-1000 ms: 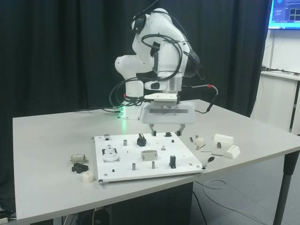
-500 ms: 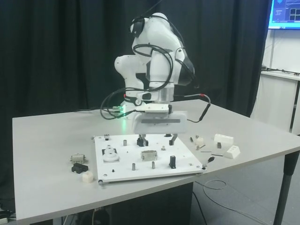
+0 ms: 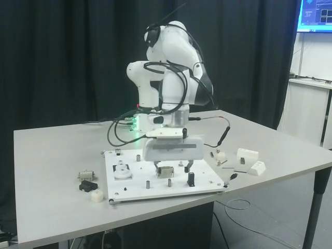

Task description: Remove square peg 3.

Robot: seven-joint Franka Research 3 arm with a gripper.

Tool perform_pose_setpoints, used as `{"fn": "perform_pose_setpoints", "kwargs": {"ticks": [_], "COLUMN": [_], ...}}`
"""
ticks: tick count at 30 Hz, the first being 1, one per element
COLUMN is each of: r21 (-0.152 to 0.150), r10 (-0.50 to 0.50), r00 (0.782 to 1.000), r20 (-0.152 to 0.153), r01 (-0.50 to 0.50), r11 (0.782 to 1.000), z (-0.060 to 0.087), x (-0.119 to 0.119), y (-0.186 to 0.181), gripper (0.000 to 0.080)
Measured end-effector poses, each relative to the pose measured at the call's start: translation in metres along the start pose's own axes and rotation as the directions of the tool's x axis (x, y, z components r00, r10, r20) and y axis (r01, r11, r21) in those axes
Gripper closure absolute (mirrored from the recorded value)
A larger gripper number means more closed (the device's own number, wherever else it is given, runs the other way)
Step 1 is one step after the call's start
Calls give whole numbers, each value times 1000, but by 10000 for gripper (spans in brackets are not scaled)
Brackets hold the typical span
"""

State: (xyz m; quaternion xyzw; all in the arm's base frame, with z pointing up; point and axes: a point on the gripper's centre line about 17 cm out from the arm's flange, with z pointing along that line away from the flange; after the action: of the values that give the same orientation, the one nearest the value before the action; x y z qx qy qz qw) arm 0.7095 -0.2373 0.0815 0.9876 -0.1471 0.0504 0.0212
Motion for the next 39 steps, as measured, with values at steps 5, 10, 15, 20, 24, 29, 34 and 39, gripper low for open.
{"fn": "perform_pose_setpoints", "kwargs": {"ticks": [5, 10, 15, 20, 24, 29, 34, 39], "r21": [0, -1, -2, -1, 2, 7, 16, 19], "r10": [-2, -9, -16, -30, -36, -53, -66, -63], "r00": [1000, 1000, 999, 998, 998, 996, 995, 996], "r20": [13, 26, 38, 50, 60, 68, 70, 71], "r01": [2, 9, 16, 30, 36, 52, 66, 62], "r11": [1000, 1000, 1000, 1000, 999, 999, 998, 998], "z": [12, 22, 29, 35, 39, 44, 46, 47], "x": [-4, -8, -12, -17, -20, -23, -24, -25], "y": [0, 1, 4, 6, 7, 7, 5, 5], "gripper": [3, 3, 3, 3, 3, 3, 3, 114]}}
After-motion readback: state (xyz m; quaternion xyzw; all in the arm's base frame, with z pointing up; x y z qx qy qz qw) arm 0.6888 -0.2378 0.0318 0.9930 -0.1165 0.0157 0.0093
